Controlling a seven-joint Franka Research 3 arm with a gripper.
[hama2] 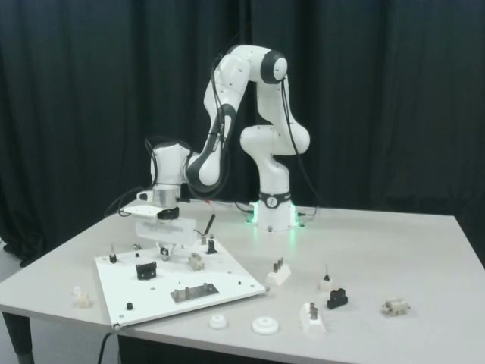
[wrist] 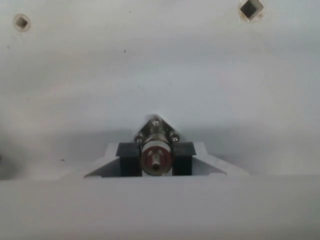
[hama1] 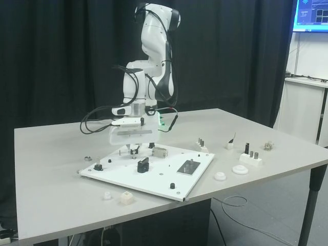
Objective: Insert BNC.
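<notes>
1. The claw (wrist: 156,165) is closed on the connector (wrist: 156,152); in the wrist view its two black fingers (wrist: 129,159) press against either side of the metal body, so the connector sits squarely between them, nose pointing down towards the white board (wrist: 160,65).

2. In both room views the claw (hama1: 134,148) hangs low over the far part of the white board (hama1: 154,179), and the connector tip looks close to the surface. Whether it touches anything cannot be told.

3. No socket shows under the connector in the wrist view, only bare board. Two small square holes (wrist: 250,8) lie well away from the claw. The mating socket may be hidden beneath the connector itself.

4. Risk: if the connector is off-centre from its socket, pushing down would jam the tip on the socket rim or the board, and the connector could slide or tilt within the fingers.

5. Risk: a bayonet connector likely needs its slots lined up with the socket pins; a wrong turn angle would stop it seating, and extra force could lift or shift the board on the worktop (hama1: 46,169).

6. Risk: the black cable (hama1: 95,120) looping beside the wrist could snag a nearby board fixture (hama1: 142,165) during a twist.
</notes>
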